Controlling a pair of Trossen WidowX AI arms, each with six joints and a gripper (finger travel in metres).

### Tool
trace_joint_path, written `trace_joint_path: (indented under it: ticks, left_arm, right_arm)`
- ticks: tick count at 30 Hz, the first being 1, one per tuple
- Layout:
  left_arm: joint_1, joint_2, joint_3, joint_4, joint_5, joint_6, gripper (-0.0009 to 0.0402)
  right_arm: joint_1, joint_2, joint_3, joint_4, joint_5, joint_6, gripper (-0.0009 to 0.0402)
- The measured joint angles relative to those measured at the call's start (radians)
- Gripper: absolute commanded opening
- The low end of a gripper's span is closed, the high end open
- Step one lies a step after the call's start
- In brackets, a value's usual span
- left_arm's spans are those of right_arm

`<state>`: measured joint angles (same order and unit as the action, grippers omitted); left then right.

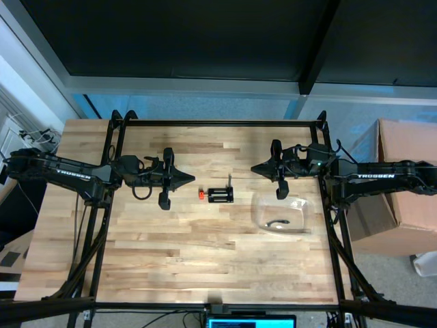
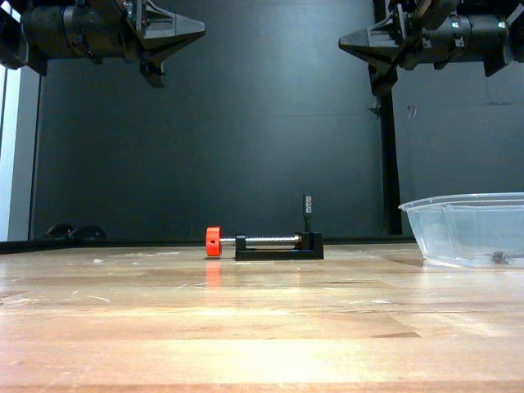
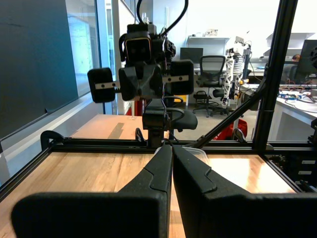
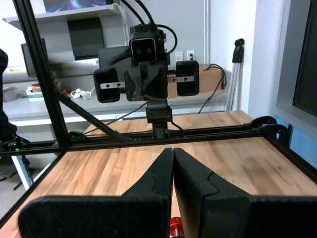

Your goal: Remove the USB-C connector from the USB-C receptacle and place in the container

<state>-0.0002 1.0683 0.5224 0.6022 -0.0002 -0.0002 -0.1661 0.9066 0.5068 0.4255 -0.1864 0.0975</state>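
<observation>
Connector (image 1: 278,223) in container (image 1: 257,210); TROSSEN arms' (image 1: 68,173) left gripper (image 1: 194,179), right gripper (image 1: 252,168) aloft

Black arms (image 1: 41,166), white TROSSEN lettering (image 1: 69,173), pointed left claw (image 1: 193,179) and right claw (image 1: 253,168).

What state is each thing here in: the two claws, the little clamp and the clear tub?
left gripper: shut, empty, raised over the table's left part.
right gripper: shut, empty, raised over the table's right part.
container: upright on the table.
USB-C connector: apparently the dark piece lying free in the container, clear of its seat.
clamp: on the table, holding an upright piece, seemingly the USB-C receptacle.
</observation>
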Motion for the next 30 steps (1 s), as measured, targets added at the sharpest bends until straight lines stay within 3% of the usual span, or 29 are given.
trace_joint_path:
  ticks: [30]
  left_arm:
    - [0.000, 0.000, 0.000, 0.000, 0.000, 0.000, 0.0000]
  right_arm:
    - [0.000, 0.000, 0.009, 0.027, 0.002, -0.002, 0.0000]
